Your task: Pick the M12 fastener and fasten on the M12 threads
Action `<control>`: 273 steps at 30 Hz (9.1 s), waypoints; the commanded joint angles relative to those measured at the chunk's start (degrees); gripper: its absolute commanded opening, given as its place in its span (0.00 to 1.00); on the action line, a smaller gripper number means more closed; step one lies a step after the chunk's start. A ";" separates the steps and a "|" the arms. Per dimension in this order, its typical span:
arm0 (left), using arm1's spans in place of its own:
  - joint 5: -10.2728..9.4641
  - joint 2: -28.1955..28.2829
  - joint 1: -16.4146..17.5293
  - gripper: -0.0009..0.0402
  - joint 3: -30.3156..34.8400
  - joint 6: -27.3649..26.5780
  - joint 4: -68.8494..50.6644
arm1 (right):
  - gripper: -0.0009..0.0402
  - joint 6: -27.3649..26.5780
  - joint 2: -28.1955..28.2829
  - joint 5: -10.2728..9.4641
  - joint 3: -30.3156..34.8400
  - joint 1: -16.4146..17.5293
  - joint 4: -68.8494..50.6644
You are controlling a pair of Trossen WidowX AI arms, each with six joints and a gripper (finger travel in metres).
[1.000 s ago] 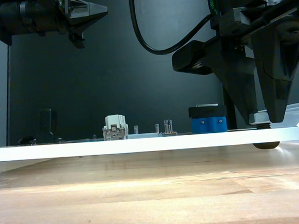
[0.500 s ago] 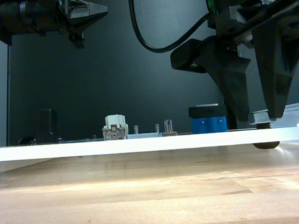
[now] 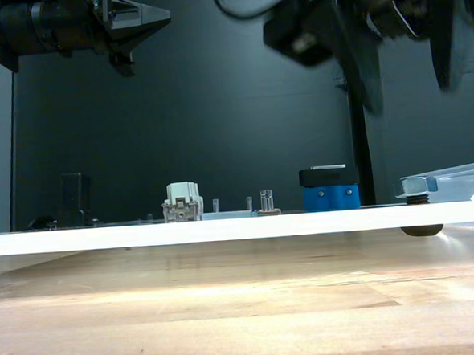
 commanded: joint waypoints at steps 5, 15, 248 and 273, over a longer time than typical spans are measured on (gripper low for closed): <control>0.02 0.02 0.00 0.02 0.02 0.00 0.02 | 0.42 -21.55 -3.32 0.26 0.09 0.00 -2.89; 0.00 0.02 0.00 0.02 0.02 0.00 0.02 | 0.38 -61.07 -3.58 4.02 0.09 0.00 -2.89; 0.02 0.02 0.00 0.02 0.02 0.00 -0.02 | 0.02 -141.09 1.84 3.67 -8.48 -1.27 7.52; 0.02 0.04 0.02 0.02 0.02 0.00 0.00 | 0.02 -145.61 2.19 -11.78 -8.50 -1.27 7.91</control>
